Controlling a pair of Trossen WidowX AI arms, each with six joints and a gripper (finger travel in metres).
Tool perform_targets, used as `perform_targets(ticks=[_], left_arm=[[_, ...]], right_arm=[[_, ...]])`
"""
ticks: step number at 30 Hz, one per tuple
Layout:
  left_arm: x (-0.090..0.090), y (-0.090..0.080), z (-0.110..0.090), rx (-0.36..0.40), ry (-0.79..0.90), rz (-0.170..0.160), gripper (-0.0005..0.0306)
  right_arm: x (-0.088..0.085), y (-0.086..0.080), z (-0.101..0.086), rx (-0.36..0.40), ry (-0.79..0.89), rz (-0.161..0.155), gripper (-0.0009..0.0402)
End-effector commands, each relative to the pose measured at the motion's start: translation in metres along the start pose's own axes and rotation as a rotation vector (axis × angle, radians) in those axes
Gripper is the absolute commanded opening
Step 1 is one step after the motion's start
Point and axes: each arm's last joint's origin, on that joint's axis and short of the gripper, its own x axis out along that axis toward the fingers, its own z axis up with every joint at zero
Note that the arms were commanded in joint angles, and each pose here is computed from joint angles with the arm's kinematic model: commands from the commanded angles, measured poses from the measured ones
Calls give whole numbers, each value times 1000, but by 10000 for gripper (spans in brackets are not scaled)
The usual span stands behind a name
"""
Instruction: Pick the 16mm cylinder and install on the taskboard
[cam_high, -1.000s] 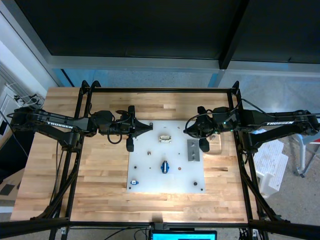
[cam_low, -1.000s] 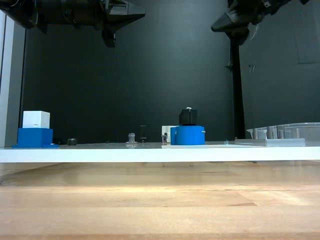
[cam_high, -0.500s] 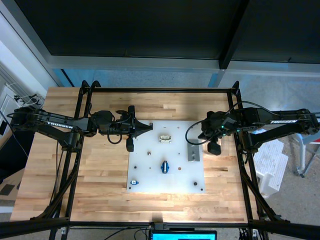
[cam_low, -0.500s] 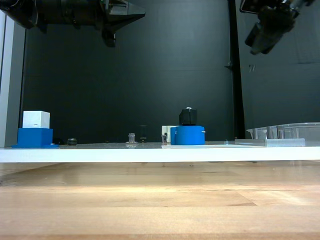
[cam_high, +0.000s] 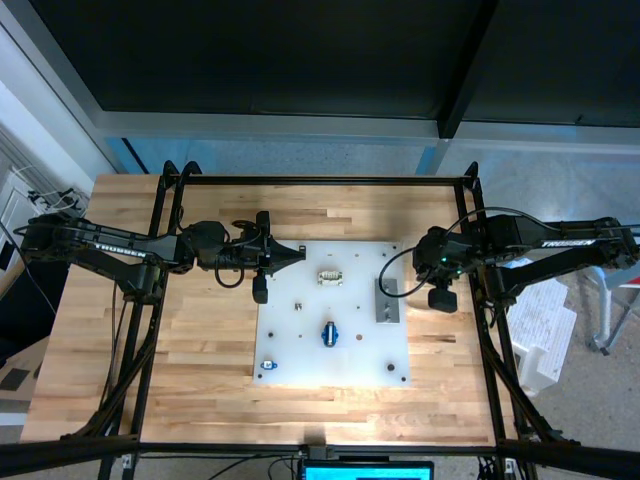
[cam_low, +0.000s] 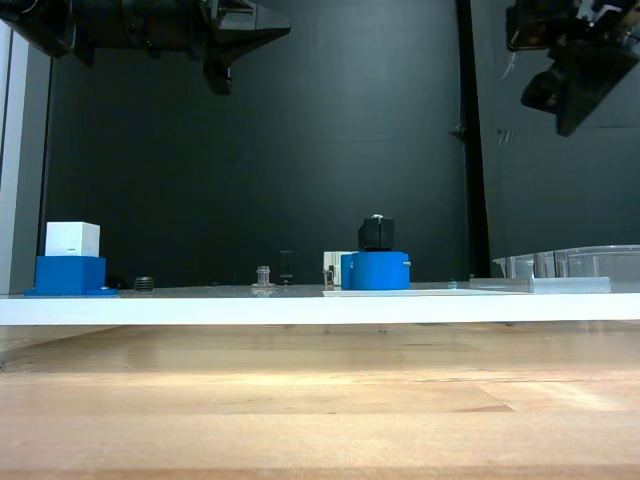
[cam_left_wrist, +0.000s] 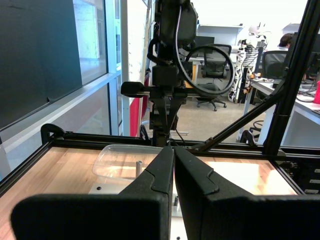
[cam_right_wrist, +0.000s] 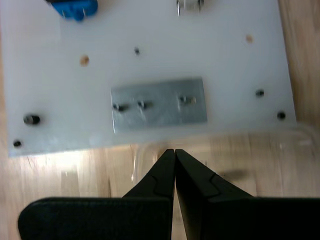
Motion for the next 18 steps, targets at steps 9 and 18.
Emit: perform_targets(ticks=[9, 18], left_arm=[[0, 0, 0, 0, 0, 0, 1], [0, 0, 0, 0, 0, 0, 1]], right_arm=[[-1, -2, -14, -13, 141, -22, 0], [-1, -1, -16, -18, 165, -26, 0]])
